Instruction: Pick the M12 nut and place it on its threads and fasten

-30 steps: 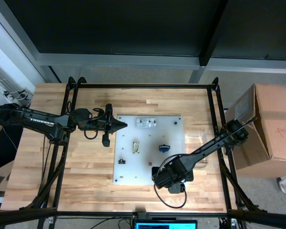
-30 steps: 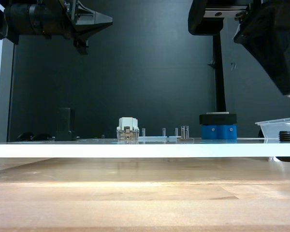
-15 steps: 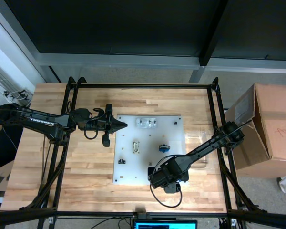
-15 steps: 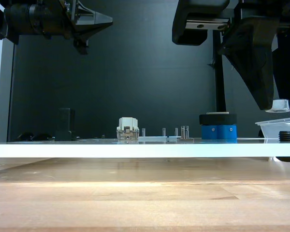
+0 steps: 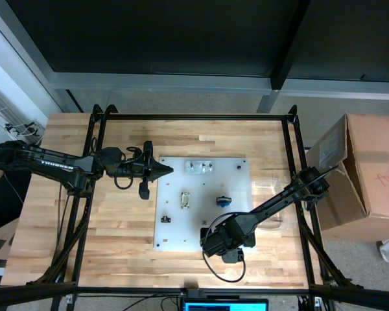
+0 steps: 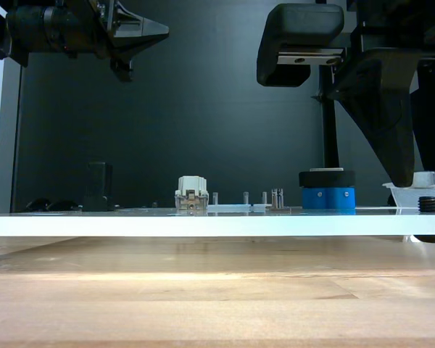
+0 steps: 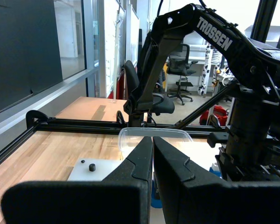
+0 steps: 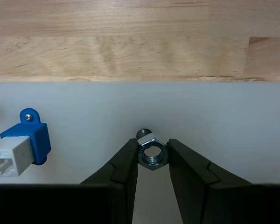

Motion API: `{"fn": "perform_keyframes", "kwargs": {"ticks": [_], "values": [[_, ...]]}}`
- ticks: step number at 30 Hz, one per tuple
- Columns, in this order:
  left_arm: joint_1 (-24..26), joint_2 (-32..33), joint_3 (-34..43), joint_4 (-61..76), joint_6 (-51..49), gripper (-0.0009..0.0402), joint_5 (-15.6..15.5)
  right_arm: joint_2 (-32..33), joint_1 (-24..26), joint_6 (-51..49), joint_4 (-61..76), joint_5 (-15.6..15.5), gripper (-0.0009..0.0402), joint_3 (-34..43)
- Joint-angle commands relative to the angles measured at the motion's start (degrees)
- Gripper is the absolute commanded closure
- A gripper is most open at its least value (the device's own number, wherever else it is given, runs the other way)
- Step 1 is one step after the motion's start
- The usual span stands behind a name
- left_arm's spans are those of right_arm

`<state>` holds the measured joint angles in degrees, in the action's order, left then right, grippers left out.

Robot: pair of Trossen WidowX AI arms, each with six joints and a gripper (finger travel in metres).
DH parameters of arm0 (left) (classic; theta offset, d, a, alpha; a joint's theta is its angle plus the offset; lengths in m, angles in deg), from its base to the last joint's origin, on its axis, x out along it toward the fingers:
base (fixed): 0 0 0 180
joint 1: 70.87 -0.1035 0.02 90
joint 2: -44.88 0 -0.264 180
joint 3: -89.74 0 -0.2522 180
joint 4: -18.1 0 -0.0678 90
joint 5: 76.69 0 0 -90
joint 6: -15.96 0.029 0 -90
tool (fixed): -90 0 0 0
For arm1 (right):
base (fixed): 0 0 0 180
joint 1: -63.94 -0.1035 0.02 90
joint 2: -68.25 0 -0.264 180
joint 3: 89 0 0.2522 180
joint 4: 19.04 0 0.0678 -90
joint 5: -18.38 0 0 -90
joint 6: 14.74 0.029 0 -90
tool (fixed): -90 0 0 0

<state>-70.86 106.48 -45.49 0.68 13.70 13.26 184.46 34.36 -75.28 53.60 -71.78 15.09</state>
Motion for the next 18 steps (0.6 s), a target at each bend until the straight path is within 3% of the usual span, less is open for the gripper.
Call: {"fn": "perform_keyframes", "kwargs": {"ticks": [1,5,15,18], "values": [[-0.02,0.00,0.00,-0.02,0.02,0.0393,0.02,-0.02,0.00,0.07,-0.04,-0.20,0.0366,-0.44],[0.00,0.00,0.00,-0.02,0.02,0.0393,0.02,-0.02,0.00,0.11,-0.33,-2.47,0.0366,-1.14],[0.00,0.00,0.00,-0.02,0.02,0.0393,0.02,-0.04,0.26,0.09,-2.71,-2.14,0.0366,-2.89],[0.00,0.00,0.00,-0.02,0.02,0.0393,0.02,-0.17,0.37,0.09,-2.62,-0.61,0.0366,-2.89]]}}
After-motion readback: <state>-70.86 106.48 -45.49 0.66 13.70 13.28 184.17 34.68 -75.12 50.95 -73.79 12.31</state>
